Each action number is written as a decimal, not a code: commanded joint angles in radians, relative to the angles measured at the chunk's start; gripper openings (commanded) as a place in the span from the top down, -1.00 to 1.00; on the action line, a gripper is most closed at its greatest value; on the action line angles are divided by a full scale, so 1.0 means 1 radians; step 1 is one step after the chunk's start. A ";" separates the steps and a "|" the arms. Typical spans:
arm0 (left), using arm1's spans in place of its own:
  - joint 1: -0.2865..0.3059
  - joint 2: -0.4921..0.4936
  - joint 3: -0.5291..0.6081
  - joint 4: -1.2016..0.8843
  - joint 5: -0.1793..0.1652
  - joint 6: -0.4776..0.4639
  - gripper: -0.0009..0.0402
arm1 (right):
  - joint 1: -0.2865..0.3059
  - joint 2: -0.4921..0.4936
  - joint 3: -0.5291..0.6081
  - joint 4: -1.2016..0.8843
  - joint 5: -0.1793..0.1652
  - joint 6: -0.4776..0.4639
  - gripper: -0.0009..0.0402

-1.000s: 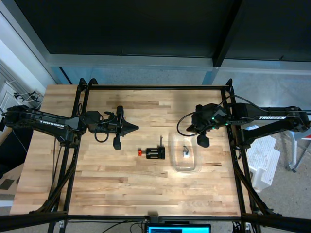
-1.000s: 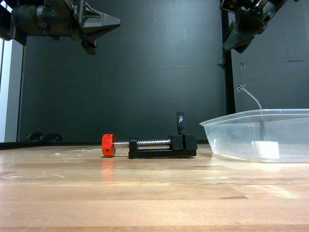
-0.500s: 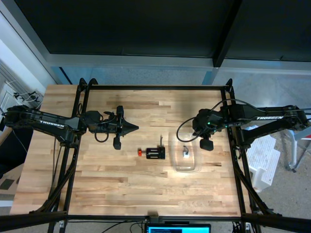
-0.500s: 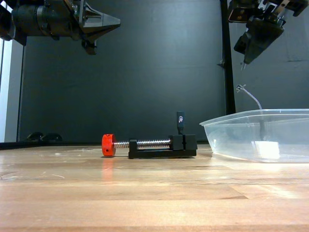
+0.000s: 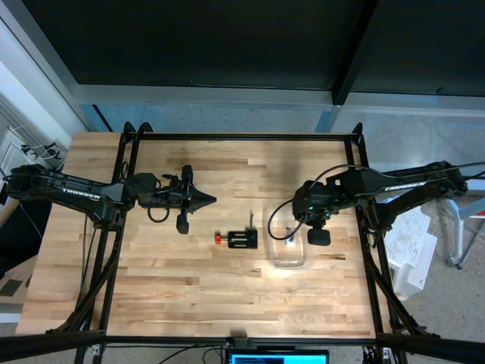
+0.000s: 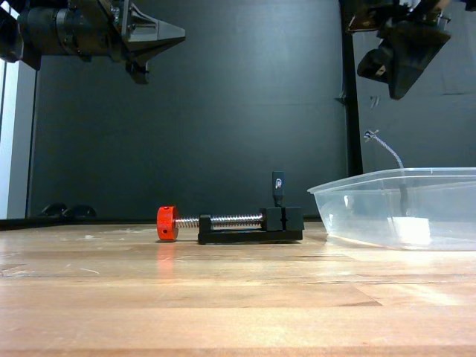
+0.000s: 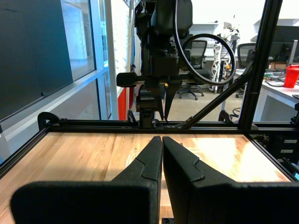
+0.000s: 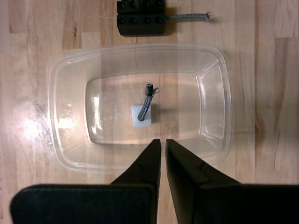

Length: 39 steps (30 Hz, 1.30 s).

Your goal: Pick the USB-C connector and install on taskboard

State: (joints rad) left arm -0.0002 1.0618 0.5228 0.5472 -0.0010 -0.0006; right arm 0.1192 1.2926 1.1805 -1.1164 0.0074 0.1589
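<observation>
Hovering above the clear tray (image 8: 70, 154), your right tool (image 8: 162, 145) is closed and empty. The USB-C connector (image 8: 147, 100) inside looks light, stiff and slippery; pinch its slim sides. Your left tool (image 5: 208, 199) hangs closed, up and left of the taskboard (image 5: 241, 240).

My high camera sits above the near edge of the table (image 5: 151, 288) and looks down and away; it is far off and sees both my arms; my low camera sits at table height, close in, looking level to the far side; both see the taskboard (image 6: 249, 223) and the clear tray (image 6: 387, 216); my left wrist camera looks level along my left gripper (image 7: 162, 138), high over the left side, toward my right arm; my right wrist camera looks straight down past my right gripper (image 8: 163, 141) into the tray.
</observation>
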 commanded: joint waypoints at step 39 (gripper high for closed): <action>0.000 0.000 0.000 0.000 0.000 0.000 0.96 | 0.091 0.235 -0.047 0.117 0.053 0.100 -0.07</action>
State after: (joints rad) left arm -0.0002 1.0622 0.5228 0.5472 -0.0010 -0.0006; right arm 0.2081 1.5246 1.1351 -1.0050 0.0608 0.2565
